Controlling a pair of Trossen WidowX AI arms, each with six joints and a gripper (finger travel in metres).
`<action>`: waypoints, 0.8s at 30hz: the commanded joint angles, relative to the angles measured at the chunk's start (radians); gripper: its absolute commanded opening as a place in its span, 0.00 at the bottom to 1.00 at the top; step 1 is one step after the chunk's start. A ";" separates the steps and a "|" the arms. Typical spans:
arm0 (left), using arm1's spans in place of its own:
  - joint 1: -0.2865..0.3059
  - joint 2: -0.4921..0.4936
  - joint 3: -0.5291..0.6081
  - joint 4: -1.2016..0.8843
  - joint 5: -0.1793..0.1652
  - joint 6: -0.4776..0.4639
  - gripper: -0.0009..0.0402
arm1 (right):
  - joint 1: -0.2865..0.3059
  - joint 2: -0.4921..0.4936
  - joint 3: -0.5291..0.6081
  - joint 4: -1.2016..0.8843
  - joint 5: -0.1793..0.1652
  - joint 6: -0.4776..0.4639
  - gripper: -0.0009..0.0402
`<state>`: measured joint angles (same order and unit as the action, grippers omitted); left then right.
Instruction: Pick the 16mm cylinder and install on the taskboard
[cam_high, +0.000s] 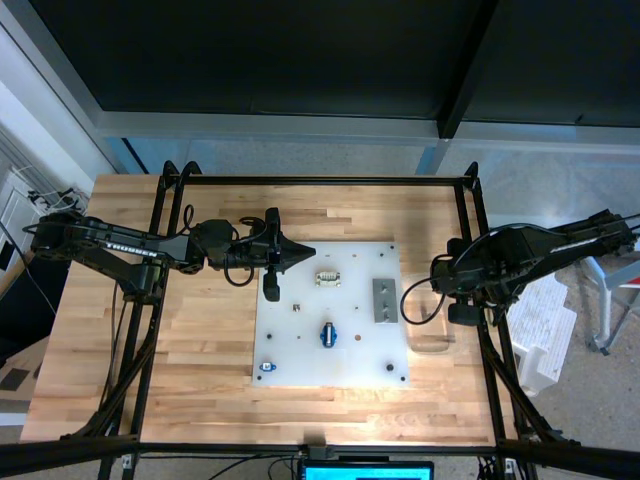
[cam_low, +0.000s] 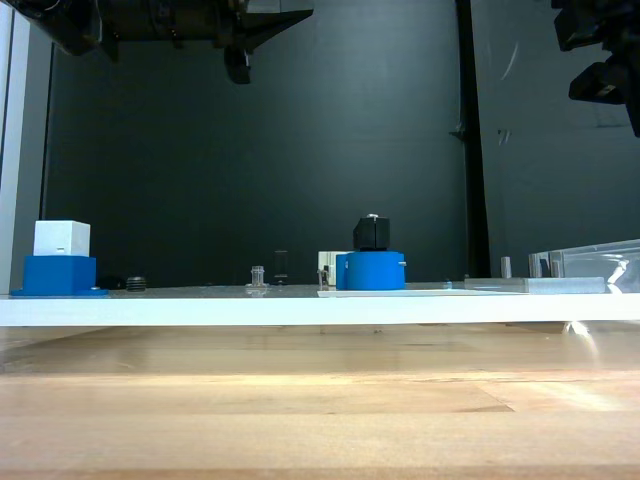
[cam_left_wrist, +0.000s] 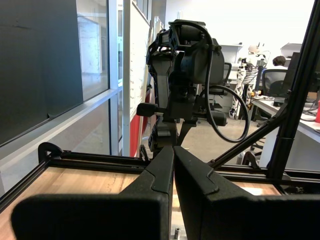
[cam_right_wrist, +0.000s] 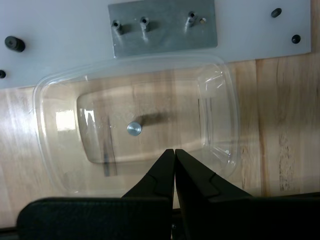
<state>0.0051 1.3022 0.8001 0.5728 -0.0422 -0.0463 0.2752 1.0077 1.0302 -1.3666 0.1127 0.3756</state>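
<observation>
The left claw (cam_high: 306, 252) hangs in the air over the 11 o'clock edge of the taskboard (cam_high: 300, 345). Its two fingers are pressed together and hold nothing. The right claw (cam_right_wrist: 174, 150) hangs over a clear tray (cam_right_wrist: 220, 100). The tray sits on the table (cam_high: 200, 340), just beside the board at its 3 o'clock side. This claw is pinched tight too, with nothing in it. The 16mm cylinder (cam_right_wrist: 133, 128) sits alone in the middle of the tray. On the board, a grey block (cam_high: 385, 299) sits at 3 o'clock.
</observation>
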 joint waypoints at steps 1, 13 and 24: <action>0.000 0.000 0.000 0.000 0.000 0.000 0.02 | 0.014 0.008 -0.015 0.008 0.000 0.000 0.02; 0.000 0.000 0.000 0.001 0.000 0.000 0.02 | 0.047 0.052 -0.096 0.097 -0.001 -0.002 0.02; 0.000 0.000 0.000 -0.001 0.000 0.000 0.02 | 0.068 0.126 -0.159 0.180 0.003 -0.010 0.05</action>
<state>0.0051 1.3022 0.8005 0.5728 -0.0422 -0.0463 0.3424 1.1278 0.8772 -1.1992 0.1127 0.3687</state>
